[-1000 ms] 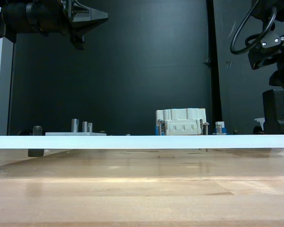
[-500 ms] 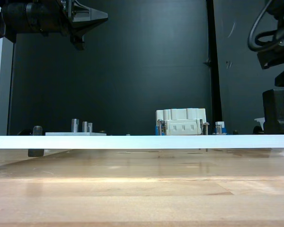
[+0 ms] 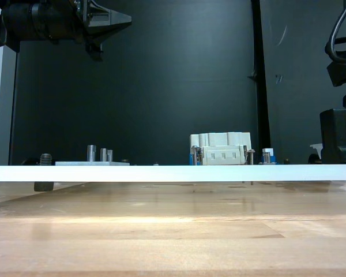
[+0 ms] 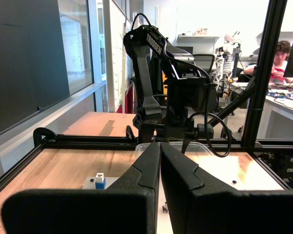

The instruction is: Remove the HAN10E connector from the taskboard and place in the container

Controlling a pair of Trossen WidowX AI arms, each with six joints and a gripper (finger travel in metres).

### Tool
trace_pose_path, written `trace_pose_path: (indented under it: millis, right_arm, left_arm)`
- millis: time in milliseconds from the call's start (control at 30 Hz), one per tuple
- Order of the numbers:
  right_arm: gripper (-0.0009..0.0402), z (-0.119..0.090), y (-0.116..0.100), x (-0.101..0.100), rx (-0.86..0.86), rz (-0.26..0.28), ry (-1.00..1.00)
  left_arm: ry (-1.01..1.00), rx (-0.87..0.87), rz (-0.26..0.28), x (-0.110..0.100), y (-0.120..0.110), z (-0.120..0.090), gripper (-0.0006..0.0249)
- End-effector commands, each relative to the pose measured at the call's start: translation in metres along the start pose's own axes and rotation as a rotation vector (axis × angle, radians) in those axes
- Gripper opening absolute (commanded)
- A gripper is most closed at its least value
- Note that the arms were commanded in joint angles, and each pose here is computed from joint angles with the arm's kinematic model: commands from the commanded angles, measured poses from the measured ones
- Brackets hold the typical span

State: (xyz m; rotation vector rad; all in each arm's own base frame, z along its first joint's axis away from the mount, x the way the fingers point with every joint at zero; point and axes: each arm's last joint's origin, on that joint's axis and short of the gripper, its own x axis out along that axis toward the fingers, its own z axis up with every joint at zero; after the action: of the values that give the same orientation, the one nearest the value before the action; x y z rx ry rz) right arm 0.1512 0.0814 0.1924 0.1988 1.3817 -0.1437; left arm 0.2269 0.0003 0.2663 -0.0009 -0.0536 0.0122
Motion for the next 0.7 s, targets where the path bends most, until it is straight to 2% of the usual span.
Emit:
trace_pose_path:
  millis: [33,167,433,567,700]
  right_arm:
    - [0.0029,0.000,0.000,0.003,0.001,0.009,-0.013]
    - [0.0029,-0.002,0.000,0.014,0.008,0.031,-0.037]
    - [0.0038,-0.013,-0.008,0.029,0.053,-0.004,0.006]
    - [0.0078,-0.013,-0.008,0.030,0.074,-0.008,0.006]
    - [0.0143,-0.014,-0.008,0.030,0.085,-0.008,0.007]
  left_arm:
    - [0.000,0.000,0.000,0.000,0.000,0.000,0.0000]
    - [0.000,0.000,0.000,0.000,0.000,0.000,0.0000]
    - [0.000,0.000,0.000,0.000,0.000,0.000,0.0000]
    - [0.000,0.000,0.000,0.000,0.000,0.000,0.0000]
    - [0.000,0.000,0.000,0.000,0.000,0.000,0.0000]
